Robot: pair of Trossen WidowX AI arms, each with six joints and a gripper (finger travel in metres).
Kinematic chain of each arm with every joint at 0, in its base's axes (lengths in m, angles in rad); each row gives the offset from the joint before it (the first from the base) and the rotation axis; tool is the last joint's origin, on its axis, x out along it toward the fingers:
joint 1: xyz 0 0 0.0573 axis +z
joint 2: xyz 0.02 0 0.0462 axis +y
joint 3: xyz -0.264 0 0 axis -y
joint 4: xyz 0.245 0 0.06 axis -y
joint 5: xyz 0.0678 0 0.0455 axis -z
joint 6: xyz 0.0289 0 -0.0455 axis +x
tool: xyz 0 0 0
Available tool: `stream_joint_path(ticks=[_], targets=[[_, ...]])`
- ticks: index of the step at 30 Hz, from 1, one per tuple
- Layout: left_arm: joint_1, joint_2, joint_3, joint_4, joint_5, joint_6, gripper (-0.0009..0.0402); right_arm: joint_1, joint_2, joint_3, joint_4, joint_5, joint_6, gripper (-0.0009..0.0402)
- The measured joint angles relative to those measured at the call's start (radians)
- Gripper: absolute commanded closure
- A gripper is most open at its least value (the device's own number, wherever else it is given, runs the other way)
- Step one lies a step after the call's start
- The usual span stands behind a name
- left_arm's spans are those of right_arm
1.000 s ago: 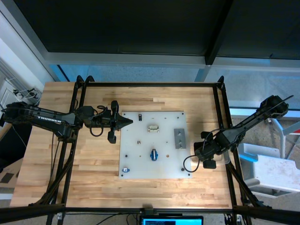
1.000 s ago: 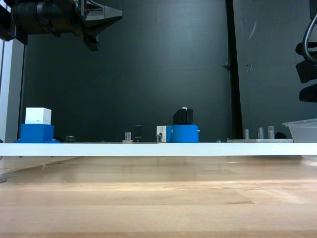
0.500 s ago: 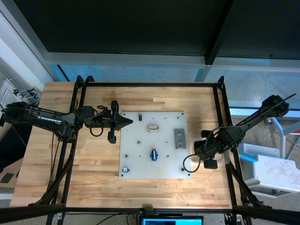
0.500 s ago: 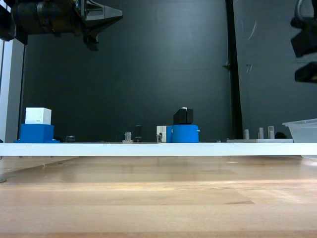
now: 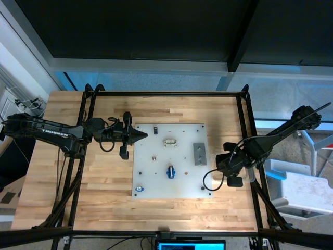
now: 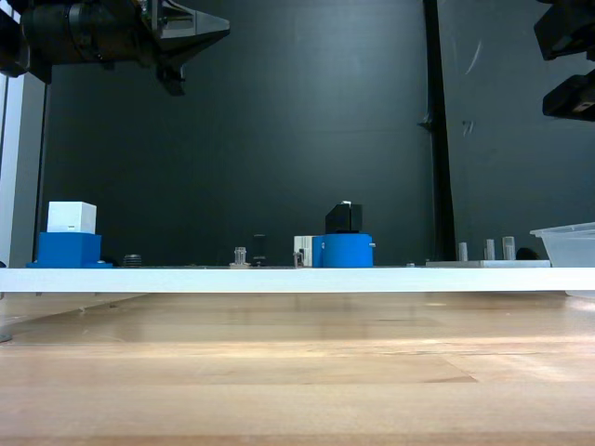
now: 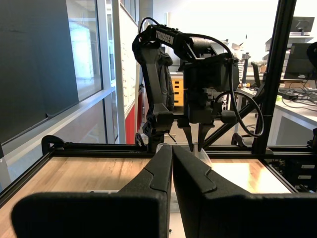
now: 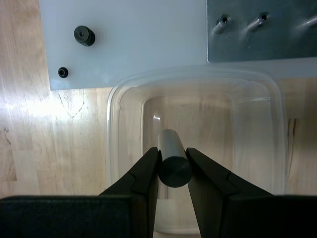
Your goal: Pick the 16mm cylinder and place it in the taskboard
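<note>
My right gripper (image 8: 172,169) is shut on the 16mm cylinder (image 8: 171,157), a short dull grey metal peg, and holds it in the air above a clear plastic tray (image 8: 115,104). From above, this gripper (image 5: 227,169) hangs just off the right edge of the taskboard (image 5: 156,179), a white square plate. At table height it (image 6: 567,58) shows high up at the right. My left gripper (image 5: 143,134) hovers shut and holding nothing over the board's left edge, well above it (image 6: 218,26), its fingers (image 7: 161,166) pressed together.
On the board stand a grey block with pegs (image 5: 199,153), a blue upright part (image 5: 170,172), a pale connector (image 5: 169,141) and a blue and white part (image 6: 70,234). The tray (image 6: 567,243) sits on the wooden table beside the board's right edge. Black frame posts ring the table.
The right gripper has risen with the cylinder, climbing toward the top of the low view. The left arm has not moved.
</note>
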Motion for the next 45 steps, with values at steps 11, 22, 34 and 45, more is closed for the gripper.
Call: stream_joint_path(ticks=[11,22,34,45], targets=[[0.000,0.000,0.000,0.000,0.000,0.000,0.0393,-0.014,0.002,0.005,-0.008,0.004,0.000,0.0381],[0.000,0.000,0.000,0.000,0.000,0.000,0.0393,-0.056,0.071,0.056,-0.003,0.008,-0.027,0.0381],[0.000,0.000,0.000,0.000,0.000,0.000,0.0393,-0.111,0.204,0.175,0.002,0.031,-0.097,0.0381],[0.000,0.000,0.000,0.000,0.000,0.000,0.0393,-0.144,0.327,0.273,0.013,0.031,-0.139,0.0381]])
